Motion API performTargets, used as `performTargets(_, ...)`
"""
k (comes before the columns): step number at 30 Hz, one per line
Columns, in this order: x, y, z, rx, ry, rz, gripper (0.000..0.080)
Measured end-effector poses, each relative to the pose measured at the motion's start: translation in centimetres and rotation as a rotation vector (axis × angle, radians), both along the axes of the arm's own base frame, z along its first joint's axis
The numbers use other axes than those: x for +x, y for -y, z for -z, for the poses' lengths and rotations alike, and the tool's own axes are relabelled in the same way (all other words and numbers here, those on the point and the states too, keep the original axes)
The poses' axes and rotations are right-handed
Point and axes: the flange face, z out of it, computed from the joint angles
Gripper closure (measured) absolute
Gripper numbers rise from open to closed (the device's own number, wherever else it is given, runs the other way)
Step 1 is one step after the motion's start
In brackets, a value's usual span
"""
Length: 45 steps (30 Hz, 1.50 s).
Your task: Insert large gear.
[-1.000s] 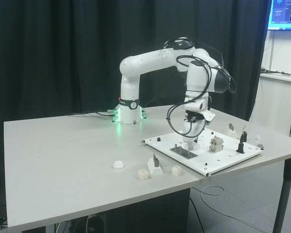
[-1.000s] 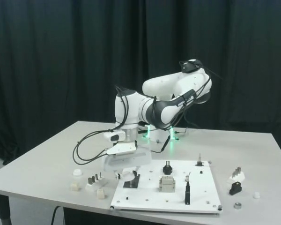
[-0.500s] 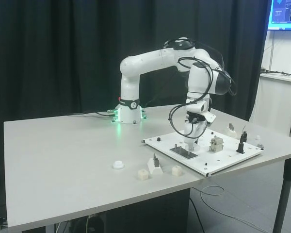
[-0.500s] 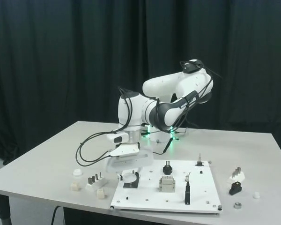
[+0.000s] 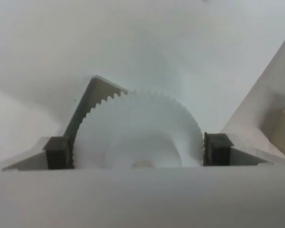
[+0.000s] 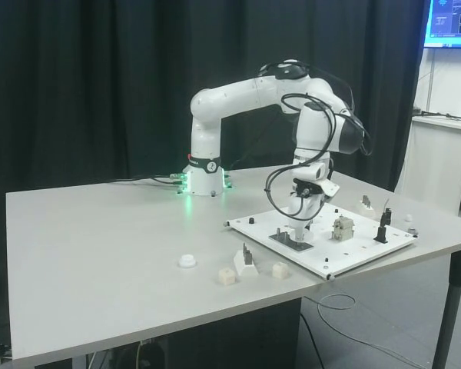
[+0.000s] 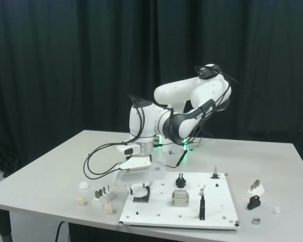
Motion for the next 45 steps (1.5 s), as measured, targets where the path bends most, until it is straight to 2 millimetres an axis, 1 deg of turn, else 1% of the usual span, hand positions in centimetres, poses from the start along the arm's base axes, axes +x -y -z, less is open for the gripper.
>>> performTargets(16, -0.8, 0.2, 0.8, 0.006, -0.014, 0.010, 0.0209)
performTargets(25, -1.1, 0.4, 0.8, 0.002, -0.012, 0.008, 0.0209)
performTargets(34, -1.3, -0.1, 0.8, 0.017, -0.009, -0.002, 0.0209)
performTargets(45, -1.3, 0.0, 1.0, 0.018, 0.002, -0.014, 0.0209)
